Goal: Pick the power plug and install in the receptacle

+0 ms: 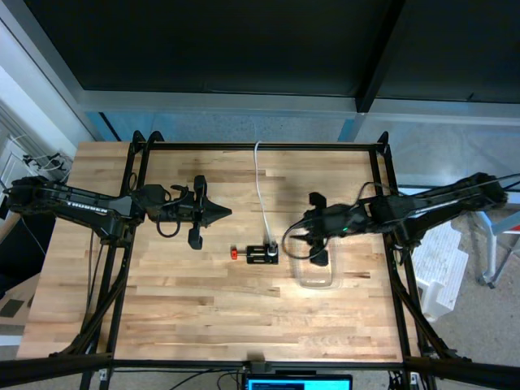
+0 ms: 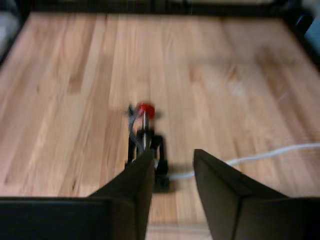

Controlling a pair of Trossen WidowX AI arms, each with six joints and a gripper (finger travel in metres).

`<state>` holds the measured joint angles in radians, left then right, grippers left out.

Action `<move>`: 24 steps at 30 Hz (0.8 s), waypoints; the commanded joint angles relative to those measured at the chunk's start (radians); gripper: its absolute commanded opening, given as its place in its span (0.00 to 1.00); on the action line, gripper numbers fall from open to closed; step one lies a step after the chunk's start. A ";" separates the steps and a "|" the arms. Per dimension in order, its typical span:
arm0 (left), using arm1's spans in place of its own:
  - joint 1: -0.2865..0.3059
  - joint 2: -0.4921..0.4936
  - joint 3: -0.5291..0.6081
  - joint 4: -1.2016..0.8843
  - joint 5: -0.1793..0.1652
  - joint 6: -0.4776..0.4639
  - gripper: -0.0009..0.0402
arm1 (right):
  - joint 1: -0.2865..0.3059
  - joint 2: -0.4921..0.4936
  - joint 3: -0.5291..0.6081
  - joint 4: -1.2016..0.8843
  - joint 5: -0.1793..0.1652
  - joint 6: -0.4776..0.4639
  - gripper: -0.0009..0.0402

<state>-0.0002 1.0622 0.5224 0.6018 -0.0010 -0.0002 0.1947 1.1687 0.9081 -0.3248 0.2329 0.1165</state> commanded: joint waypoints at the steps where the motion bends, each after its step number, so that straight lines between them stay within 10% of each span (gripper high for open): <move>1: 0.000 0.000 0.000 0.000 0.000 0.000 0.02 | -0.017 -0.075 -0.073 0.115 -0.001 -0.024 0.13; 7: 0.000 0.000 0.000 0.000 0.000 0.000 0.02 | -0.068 -0.172 -0.152 0.246 -0.068 -0.063 0.04; 19: 0.000 0.000 0.000 0.000 0.000 0.000 0.02 | -0.117 -0.291 -0.297 0.536 -0.079 -0.104 0.02; 24: 0.000 0.000 0.000 0.000 0.000 0.000 0.02 | -0.161 -0.315 -0.334 0.600 -0.173 -0.103 0.02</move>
<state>-0.0002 1.0622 0.5228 0.6018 -0.0006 -0.0002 0.0486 0.8558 0.5789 0.2630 0.0811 0.0124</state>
